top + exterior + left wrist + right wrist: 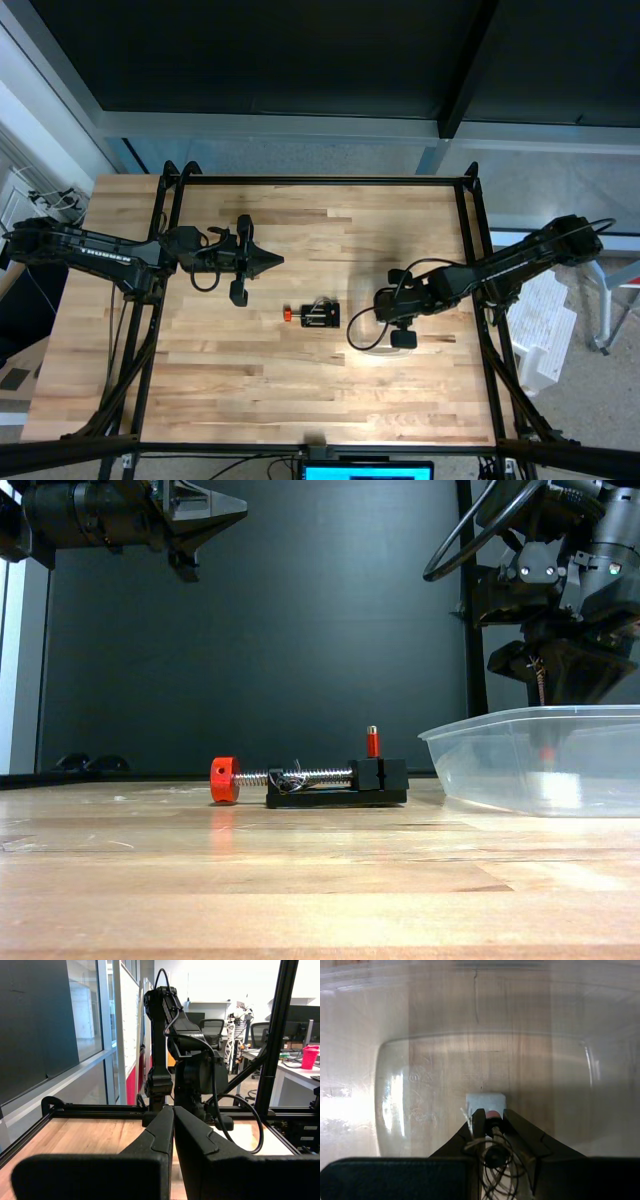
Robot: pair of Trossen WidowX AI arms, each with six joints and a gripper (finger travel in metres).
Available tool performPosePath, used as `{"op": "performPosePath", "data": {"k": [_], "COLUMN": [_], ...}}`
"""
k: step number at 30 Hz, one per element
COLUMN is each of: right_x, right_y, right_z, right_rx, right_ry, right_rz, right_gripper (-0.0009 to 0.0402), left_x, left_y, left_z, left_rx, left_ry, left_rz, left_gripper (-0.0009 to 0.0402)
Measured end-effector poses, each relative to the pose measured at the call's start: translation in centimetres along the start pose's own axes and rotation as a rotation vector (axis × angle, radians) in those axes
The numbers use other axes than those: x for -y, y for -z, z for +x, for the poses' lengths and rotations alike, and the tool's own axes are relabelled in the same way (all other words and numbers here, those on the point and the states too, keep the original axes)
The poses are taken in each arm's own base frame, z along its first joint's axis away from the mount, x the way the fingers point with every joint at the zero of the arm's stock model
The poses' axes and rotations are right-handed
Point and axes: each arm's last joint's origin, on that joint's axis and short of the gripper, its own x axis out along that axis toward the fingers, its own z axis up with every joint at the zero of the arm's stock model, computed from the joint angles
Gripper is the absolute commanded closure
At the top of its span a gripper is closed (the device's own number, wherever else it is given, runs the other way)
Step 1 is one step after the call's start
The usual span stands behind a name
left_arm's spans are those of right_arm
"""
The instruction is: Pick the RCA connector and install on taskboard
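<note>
Even overhead light is falling on the desk [300, 390], and the high view is looking sharp, with only soft, faint shadows. In the low view the left gripper [215, 515], its fingers [160, 1135] pressed together, is showing as a dark silhouette against a dark panel [330, 630]. Beyond the fingers of the right gripper [493, 1119], which are pinching the RCA connector [493, 1116], glare is washing out the clear tray [395, 1110], and its curved walls are warping the wood grain. Daylight is brightening the room beyond the left gripper's fingers.
</note>
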Motion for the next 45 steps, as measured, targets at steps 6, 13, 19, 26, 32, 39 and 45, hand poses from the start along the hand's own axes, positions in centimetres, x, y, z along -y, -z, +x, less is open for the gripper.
{"op": "performPosePath", "data": {"k": [6,13,19,26,32,39,45], "right_x": [0.0,0.0,0.1,0.5,0.6,0.5,0.2], "right_y": [-0.6,-1.7,-2.9,-4.8,-6.6,-8.9,-10.8], "right_z": [-1.4,-3.6,-5.1,-5.2,-4.7,-3.6,-2.7], "right_rx": [0.005,-0.006,0.008,0.018,0.016,0.023,0.027], "right_ry": [-0.002,0.002,0.0,0.01,0.017,0.024,0.025], "right_rz": [0.001,-0.001,0.007,0.037,0.048,0.048,0.054], "right_gripper": [0.0391,0.0391,0.0391,0.0391,0.0391,0.0391,0.0391], "left_x": [0.0,0.0,0.0,0.0,0.0,0.0,0.0], "left_y": [0.0,0.0,0.0,0.0,0.0,0.0,0.0], "left_z": [0.0,0.0,0.0,0.0,0.0,0.0,0.0], "left_rx": [0.0,0.0,0.0,0.0,0.0,0.0,0.0], "left_ry": [0.0,0.0,0.0,0.0,0.0,0.0,0.0], "left_rz": [0.0,0.0,0.0,0.0,0.0,0.0,0.0], "left_gripper": [0.0393,0.0393,0.0393,0.0393,0.0393,0.0393,0.0393]}}
